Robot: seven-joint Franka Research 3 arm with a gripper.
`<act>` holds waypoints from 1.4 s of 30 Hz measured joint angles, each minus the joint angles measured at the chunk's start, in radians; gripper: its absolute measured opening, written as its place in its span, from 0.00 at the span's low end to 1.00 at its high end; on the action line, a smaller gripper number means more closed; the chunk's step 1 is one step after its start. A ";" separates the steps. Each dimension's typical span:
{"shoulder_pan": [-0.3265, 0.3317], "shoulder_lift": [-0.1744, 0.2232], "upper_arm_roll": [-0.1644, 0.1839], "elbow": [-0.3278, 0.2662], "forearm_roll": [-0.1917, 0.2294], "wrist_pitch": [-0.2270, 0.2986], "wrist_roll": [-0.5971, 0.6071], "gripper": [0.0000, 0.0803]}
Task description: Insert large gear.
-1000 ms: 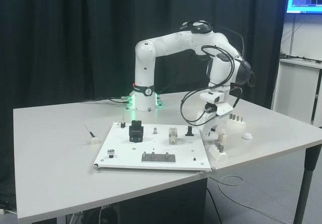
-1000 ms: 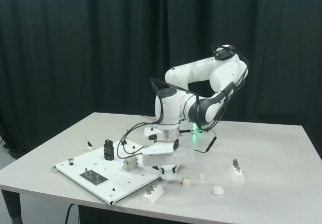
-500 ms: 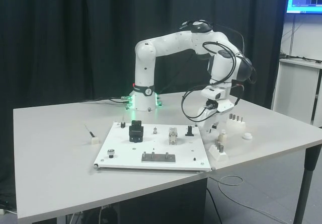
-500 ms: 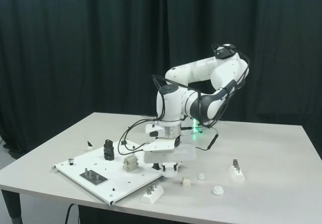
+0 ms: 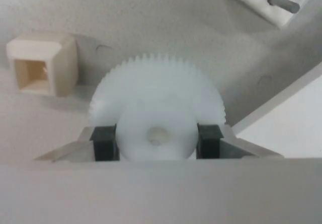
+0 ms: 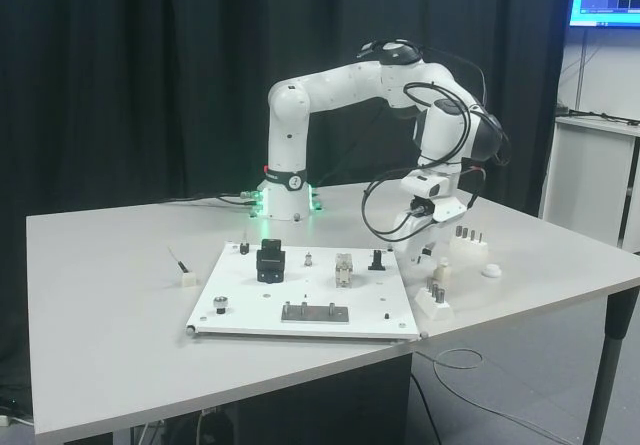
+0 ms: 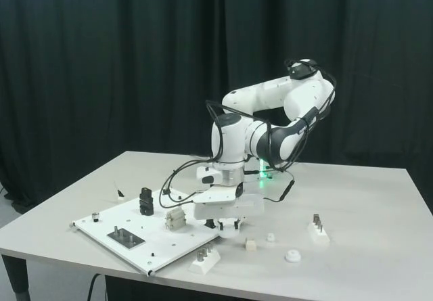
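Large gear, white and toothed, clamped at its hub between the black fingers of the gripper, held above the grey table just right of the white board. Near it, a small hollow block on the table.

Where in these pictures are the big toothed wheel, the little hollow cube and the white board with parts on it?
large gear (image 5: 157, 90), wrist view, toothed face above the hub.
hollow cube (image 5: 44, 63), wrist view, its rim.
white board (image 6: 320, 300), first room view, bare top surface.
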 joint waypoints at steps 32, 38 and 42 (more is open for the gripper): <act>-0.022 0.000 -0.054 0.060 -0.046 0.081 0.008 0.42; -0.054 0.000 -0.069 0.094 -0.075 0.096 0.008 0.42; -0.084 0.000 -0.076 0.117 -0.090 0.103 0.008 0.42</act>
